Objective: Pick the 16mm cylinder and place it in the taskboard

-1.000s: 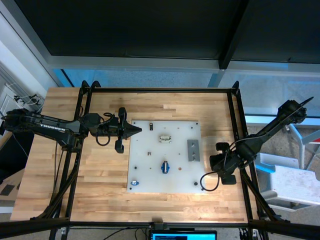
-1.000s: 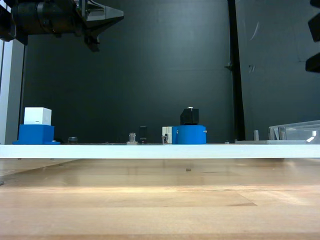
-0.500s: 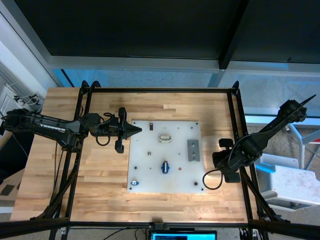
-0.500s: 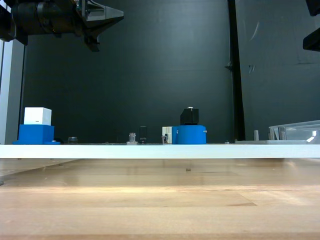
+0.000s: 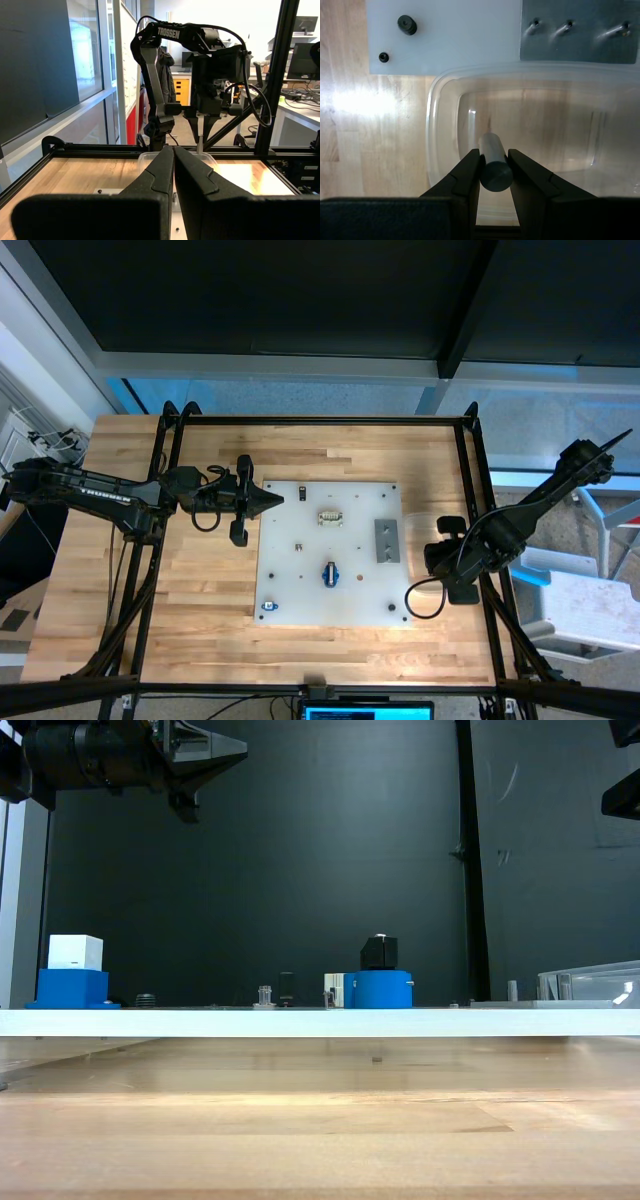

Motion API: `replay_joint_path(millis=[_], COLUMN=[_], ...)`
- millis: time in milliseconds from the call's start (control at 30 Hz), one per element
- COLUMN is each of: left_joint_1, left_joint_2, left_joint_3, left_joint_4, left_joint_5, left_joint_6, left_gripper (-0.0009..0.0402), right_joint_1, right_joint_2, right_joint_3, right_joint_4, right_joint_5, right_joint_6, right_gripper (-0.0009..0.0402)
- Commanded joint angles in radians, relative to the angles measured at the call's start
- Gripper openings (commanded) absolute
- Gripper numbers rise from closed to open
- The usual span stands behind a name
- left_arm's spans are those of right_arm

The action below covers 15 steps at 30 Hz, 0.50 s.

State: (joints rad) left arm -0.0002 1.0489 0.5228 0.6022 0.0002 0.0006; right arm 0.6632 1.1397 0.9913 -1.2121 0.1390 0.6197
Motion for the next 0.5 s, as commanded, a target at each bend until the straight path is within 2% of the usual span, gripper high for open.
replay_joint_path(millis=[33, 267, 500], left_joint_1=[0.000, 0.000, 0.000], left_joint_2=[0.000, 0.000, 0.000], left_joint_3=[0.000, 0.000, 0.000], left_joint_4=[0.000, 0.000, 0.000], left_joint_5=[0.000, 0.000, 0.000], left_joint_6=[0.000, 0.000, 0.000], left_gripper=[0.0000, 0.0000, 0.0000], right_joint_1=[0.000, -0.003, -0.056], right_joint_2=[0.001, 0.002, 0.016], right_joint_3=[-0.002, -0.002, -0.002], right_joint_4=[0.000, 0.001, 0.033], right_joint_5=[0.000, 0.000, 0.000], right_joint_6=[0.001, 0.003, -0.005], right_gripper=[0.0023, 0.0023, 0.0023])
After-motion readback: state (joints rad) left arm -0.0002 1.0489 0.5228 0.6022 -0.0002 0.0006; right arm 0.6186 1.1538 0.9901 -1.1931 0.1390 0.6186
